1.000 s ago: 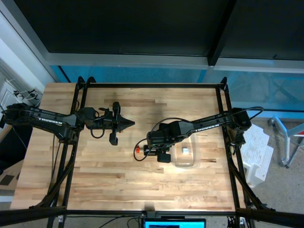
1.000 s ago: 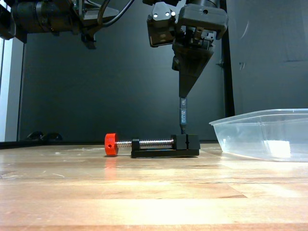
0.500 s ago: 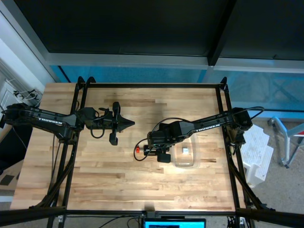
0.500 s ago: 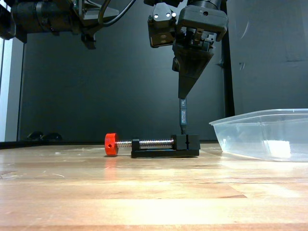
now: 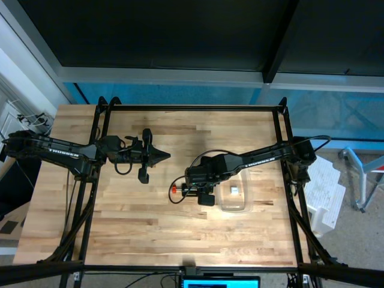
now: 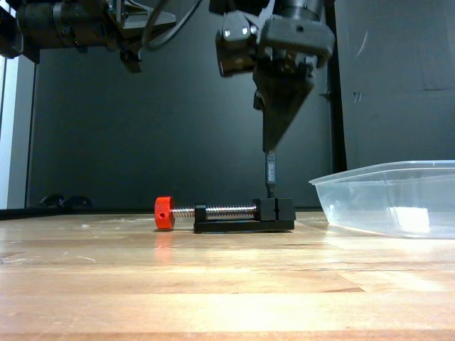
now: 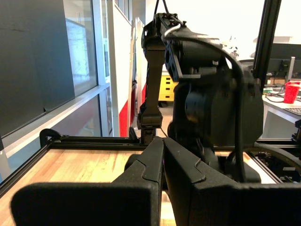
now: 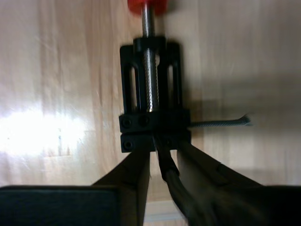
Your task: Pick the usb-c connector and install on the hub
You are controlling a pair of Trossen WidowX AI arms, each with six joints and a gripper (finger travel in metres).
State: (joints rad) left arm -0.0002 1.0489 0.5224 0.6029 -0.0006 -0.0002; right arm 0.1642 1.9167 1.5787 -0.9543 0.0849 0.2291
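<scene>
The right gripper [image 6: 270, 147] points straight down over the middle of the table [image 5: 150, 228]. Its fingers [image 8: 203, 170] are pinching the usb-c connector [image 6: 270, 172], which hangs upright just below their tips. The connector's lower end comes down to the top of the black vise [image 6: 244, 213], at the jaw end. From where I stand I can't tell whether it is seated in anything there or only touching. In the right wrist view the connector runs out between the fingers toward the slit between the vise's two end blocks.

The vise lies flat on the wood, and its screw runs left to a red knob [image 6: 164, 212]. A thin cable [image 8: 220, 123] sticks out sideways from the jaw end. Just to the right of the vise sits a clear tub [image 6: 387, 197] with a small white piece [image 5: 234, 190] inside it.

The left gripper [image 5: 163, 156] hovers high above the table, well apart from the vise on its left side. Its fingers are pressed together tip to tip and point across toward the right arm.
</scene>
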